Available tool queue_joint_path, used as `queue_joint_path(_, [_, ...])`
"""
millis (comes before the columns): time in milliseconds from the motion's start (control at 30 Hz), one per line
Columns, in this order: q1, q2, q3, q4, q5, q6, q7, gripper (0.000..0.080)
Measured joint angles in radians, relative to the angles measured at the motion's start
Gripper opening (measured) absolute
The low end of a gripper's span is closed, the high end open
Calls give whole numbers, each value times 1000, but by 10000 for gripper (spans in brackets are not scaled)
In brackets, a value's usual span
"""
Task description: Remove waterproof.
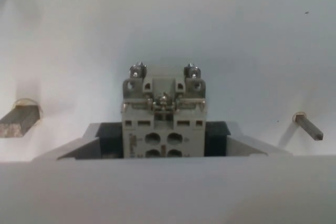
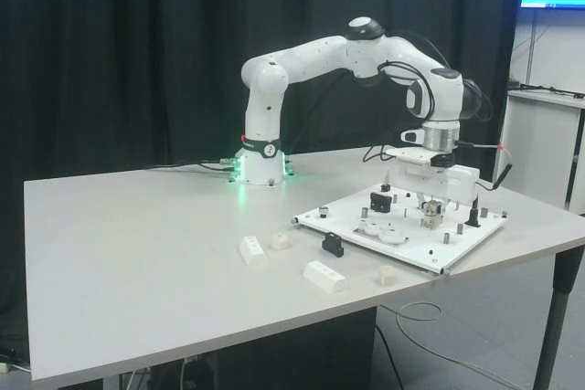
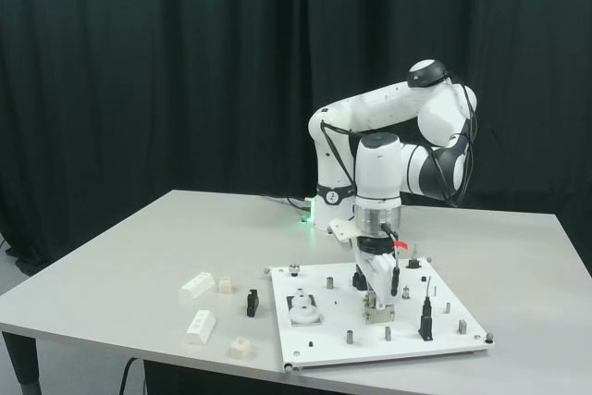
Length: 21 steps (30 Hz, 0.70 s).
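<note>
Spanning both room views: a smooth grey worktop (image 2: 137, 226), matte and rectangular. Rising from it, the white arm (image 3: 407, 136), glossy rounded links, green light at its base. Lying flat near the worktop's edge, a white assembly board (image 3: 324, 344), thin and square, studded with short grey pegs and small black fittings. Scattered loose beside the board: two white wedge-shaped blocks (image 2: 324, 276), a couple of small pale cubes, one small black clip (image 2: 332, 244).

Hanging low over the board, the claw (image 3: 376, 298), pointed straight down. Gripping the waterproof connector (image 1: 163, 111) between the fingers, as far as the second room view tells; fingertips themselves hidden behind the claw's white body in the wrist view.

Looking closer at the waterproof connector: a blocky, pale grey plastic body, squarish in section, four round sockets on one face, a metal bracket with screws at the far end. Standing upright, long axis vertical, bracket end down toward the board. Touching the board or just above it, cannot tell.
</note>
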Motion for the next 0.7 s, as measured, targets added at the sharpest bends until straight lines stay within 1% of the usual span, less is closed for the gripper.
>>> queue_joint_path(267, [0, -3, -3, 0, -6, -4, -2, 314])
queue_joint_path(400, [0, -3, -4, -2, -20, -12, -21, 314])
queue_joint_path(700, [1, -3, -4, -4, -20, -14, -24, 314])
